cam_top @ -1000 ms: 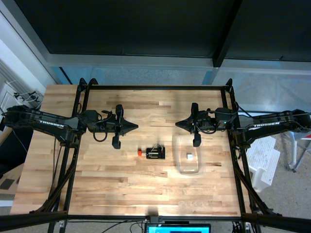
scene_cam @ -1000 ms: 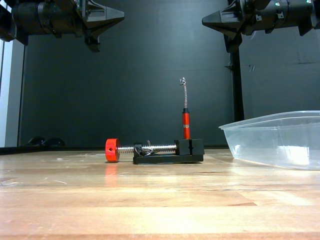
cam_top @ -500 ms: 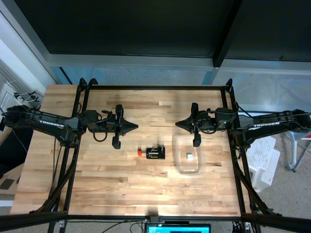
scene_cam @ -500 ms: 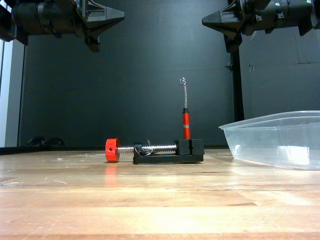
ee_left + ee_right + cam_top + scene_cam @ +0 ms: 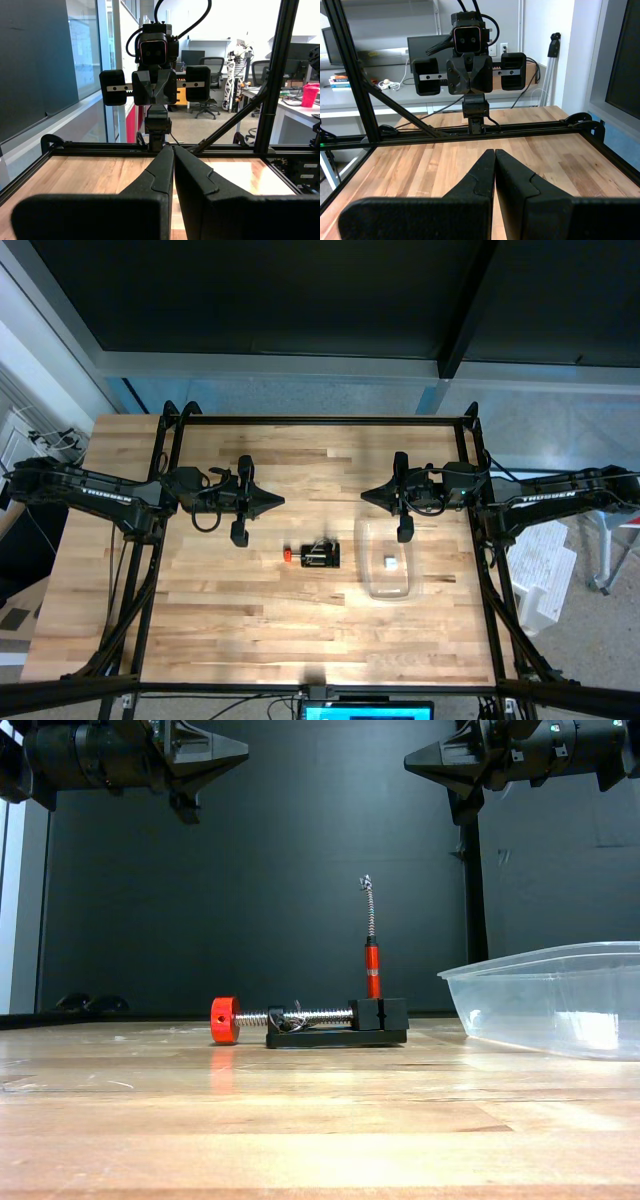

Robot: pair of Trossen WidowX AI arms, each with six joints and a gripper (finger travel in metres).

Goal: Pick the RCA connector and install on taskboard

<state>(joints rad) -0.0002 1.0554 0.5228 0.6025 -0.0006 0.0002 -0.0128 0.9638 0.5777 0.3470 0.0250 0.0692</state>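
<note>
RCA connector (image 5: 371, 935), as we read it, is the slim stick standing upright from the taskboard (image 5: 335, 1026), at the end away from the red knob (image 5: 225, 1019). We see the taskboard lying on the bench (image 5: 250, 620), with a clear tray (image 5: 385, 586) just beside that same end and a white cube (image 5: 389, 561) inside it. Left end effector (image 5: 279, 502) hangs high above the knob side, right end effector (image 5: 364, 495) high above the tray side. Both are clenched, holding nothing.
</note>
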